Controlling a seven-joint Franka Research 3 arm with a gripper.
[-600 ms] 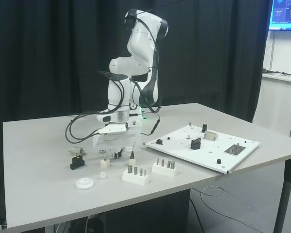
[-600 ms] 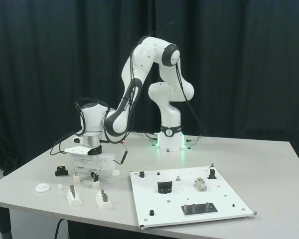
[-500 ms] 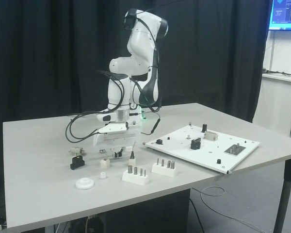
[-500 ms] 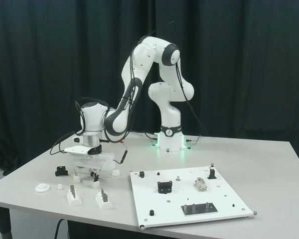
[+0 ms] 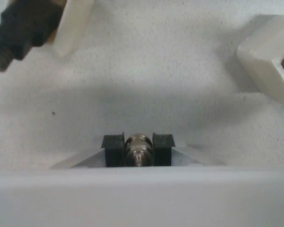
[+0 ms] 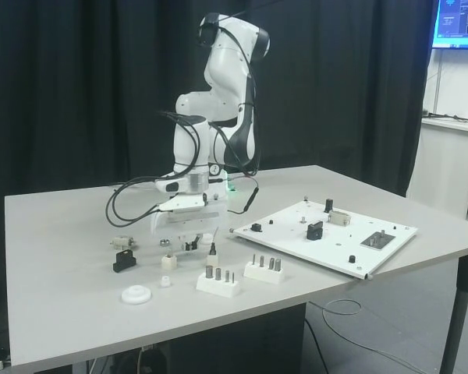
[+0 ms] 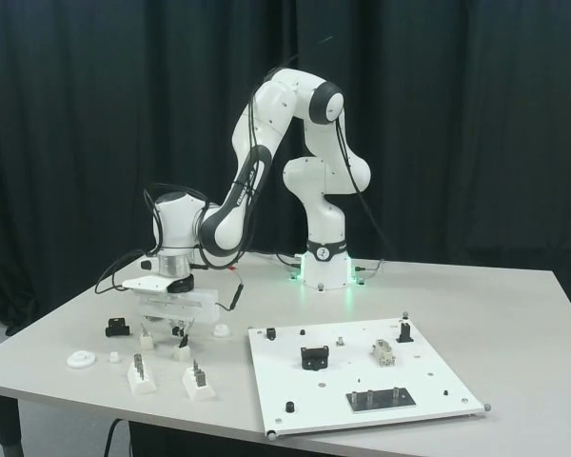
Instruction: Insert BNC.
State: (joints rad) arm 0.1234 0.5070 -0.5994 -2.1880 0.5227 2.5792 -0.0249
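While its two black fingers [image 5: 114,150] clamp the BNC connector [image 5: 138,150] between them, the pincer [image 5: 138,153] hangs just above the grey bench [image 6: 62,226]. From there, the white board [image 6: 327,234] lies near, toward three o'clock in the first room view.

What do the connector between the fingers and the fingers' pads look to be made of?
The BNC connector looks like bare metal: a shiny grey barrel with bright glints. The pads either side of it look like matte black rubber or plastic, with no shine; which one cannot be told.
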